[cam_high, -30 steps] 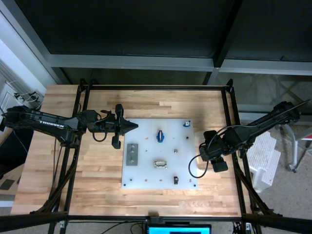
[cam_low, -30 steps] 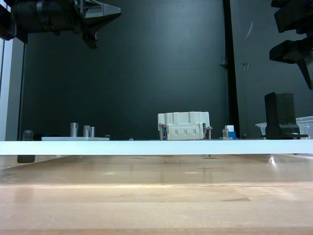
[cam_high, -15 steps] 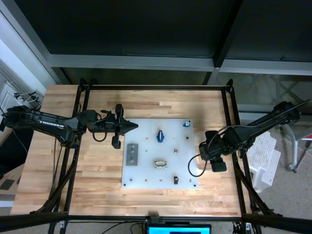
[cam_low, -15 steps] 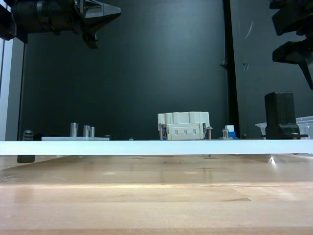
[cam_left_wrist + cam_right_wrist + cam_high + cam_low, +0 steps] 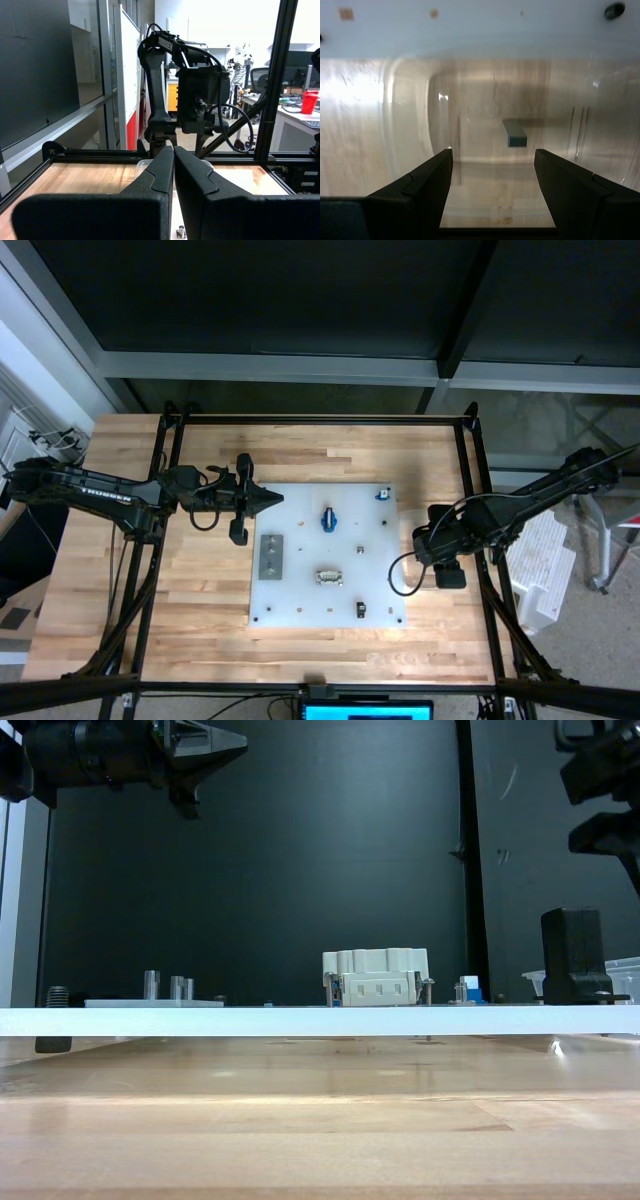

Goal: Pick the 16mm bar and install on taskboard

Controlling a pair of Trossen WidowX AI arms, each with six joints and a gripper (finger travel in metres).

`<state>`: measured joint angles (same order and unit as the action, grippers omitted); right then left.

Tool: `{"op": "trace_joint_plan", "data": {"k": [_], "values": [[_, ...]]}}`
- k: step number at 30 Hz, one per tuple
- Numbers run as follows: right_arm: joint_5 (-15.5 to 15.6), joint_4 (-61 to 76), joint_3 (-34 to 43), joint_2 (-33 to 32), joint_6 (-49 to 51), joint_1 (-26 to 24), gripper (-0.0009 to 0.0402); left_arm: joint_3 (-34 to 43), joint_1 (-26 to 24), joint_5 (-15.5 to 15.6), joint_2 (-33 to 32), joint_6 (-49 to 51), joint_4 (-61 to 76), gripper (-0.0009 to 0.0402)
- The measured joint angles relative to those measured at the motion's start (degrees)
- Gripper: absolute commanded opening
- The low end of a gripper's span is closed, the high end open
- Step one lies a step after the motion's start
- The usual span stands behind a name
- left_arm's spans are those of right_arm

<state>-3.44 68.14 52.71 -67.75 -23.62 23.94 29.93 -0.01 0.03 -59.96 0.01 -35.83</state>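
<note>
— Where is the 16mm bar, and how does it lie?
— There is one bar, lying free and flat in a clear tray beside the taskboard, clear of any seat. Its long axis seems to run away from the right wrist camera, with one end face toward it.
— And the hands?
— Two. The right hand hangs above the tray, fingers spread, holding nothing. The left hand is closed and empty, high over the worktop at the board's far-left corner.
</note>
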Motion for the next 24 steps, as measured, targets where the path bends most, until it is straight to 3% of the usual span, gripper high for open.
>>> {"op": "trace_joint_plan", "data": {"k": [9, 24], "values": [[-2.8, -0.1, -3.7, 3.4, 0.5, -1.5, 0.0228, 0.0, 0.0, 0.0, 0.0, 0.0, 0.0, 0.0], [-2.9, -2.7, -7.0, 5.1, 3.0, -2.8, 0.0228, 0.0, 0.0, 0.0, 0.0, 0.0, 0.0, 0.0]]}}
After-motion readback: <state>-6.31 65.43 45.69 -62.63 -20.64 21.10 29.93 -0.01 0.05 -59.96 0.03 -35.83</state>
